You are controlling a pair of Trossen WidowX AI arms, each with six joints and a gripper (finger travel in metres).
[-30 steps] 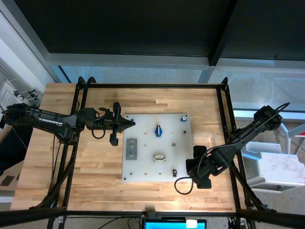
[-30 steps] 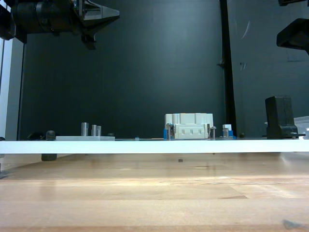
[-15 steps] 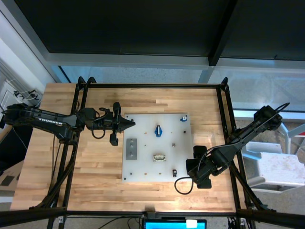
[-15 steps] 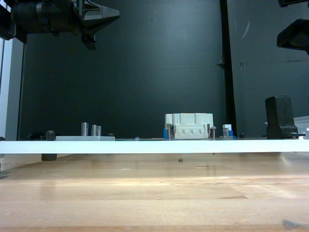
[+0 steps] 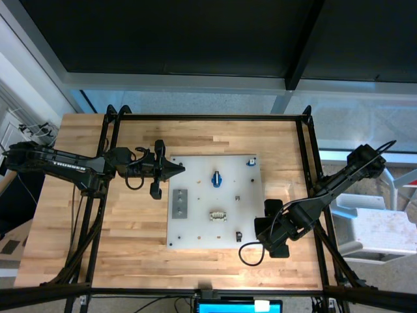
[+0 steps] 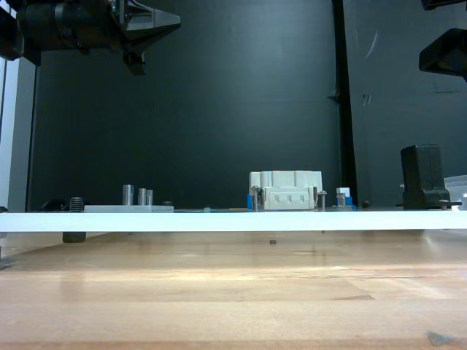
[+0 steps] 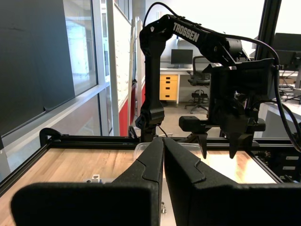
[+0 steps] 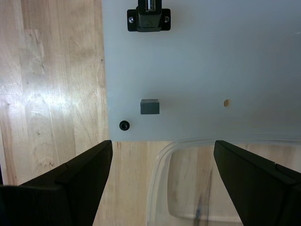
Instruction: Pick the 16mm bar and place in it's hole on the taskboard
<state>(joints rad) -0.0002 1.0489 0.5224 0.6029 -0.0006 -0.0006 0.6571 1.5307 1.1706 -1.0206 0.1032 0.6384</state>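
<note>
A: 16mm bar?
B: Couldn't tell it among the pegs (image 6: 137,195), too small.
A: Grippers?
B: Low view's edges cropped both: left gripper (image 6: 175,26) above the taskboard's (image 6: 219,221) left end, right gripper (image 8: 163,148) by its near right corner.

Overhead view down, table-level view level, both sharing taskboard (image 5: 195,228), wrist views close-in

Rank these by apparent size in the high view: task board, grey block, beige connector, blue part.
1. Task board
2. grey block
3. beige connector and blue part, too alike to rank.
Bars stand upright in the block. Left pincer, shut, hovers over the board's far left corner; right pincer, open, over its near right corner.
</note>
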